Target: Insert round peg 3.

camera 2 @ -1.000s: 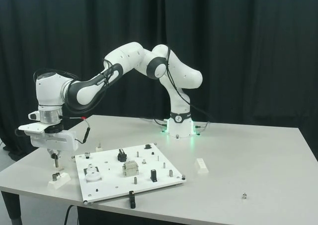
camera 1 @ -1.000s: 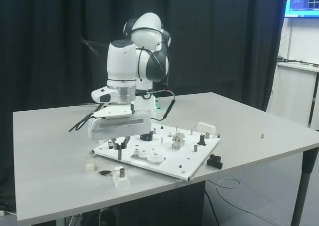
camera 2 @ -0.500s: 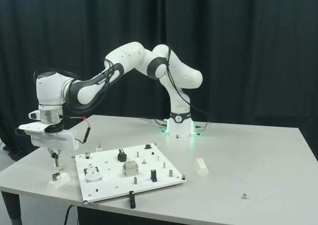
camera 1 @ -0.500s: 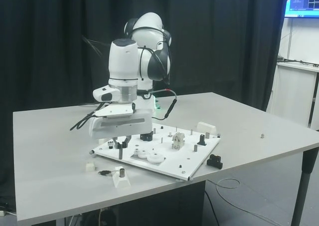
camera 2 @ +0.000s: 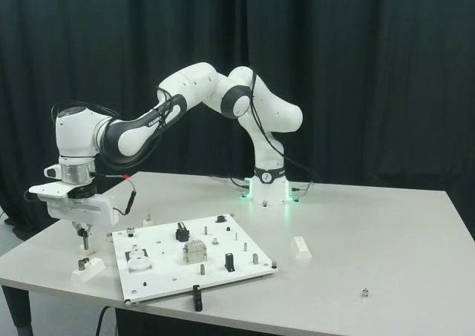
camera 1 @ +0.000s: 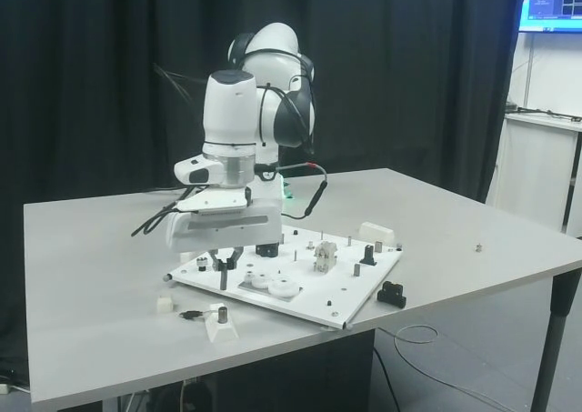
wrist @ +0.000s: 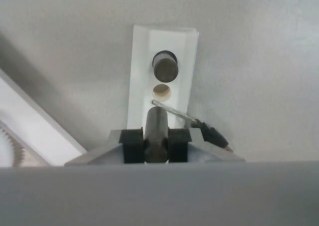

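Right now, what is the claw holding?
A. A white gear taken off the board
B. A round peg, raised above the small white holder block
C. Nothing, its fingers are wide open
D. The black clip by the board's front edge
B: in the wrist view the claw is shut on a dark round peg, above the white holder block with its empty hole.

The end effector (camera 2: 84,237) holds a peg (wrist: 156,131) above the block (camera 2: 87,270) just beside the board (camera 2: 194,265).
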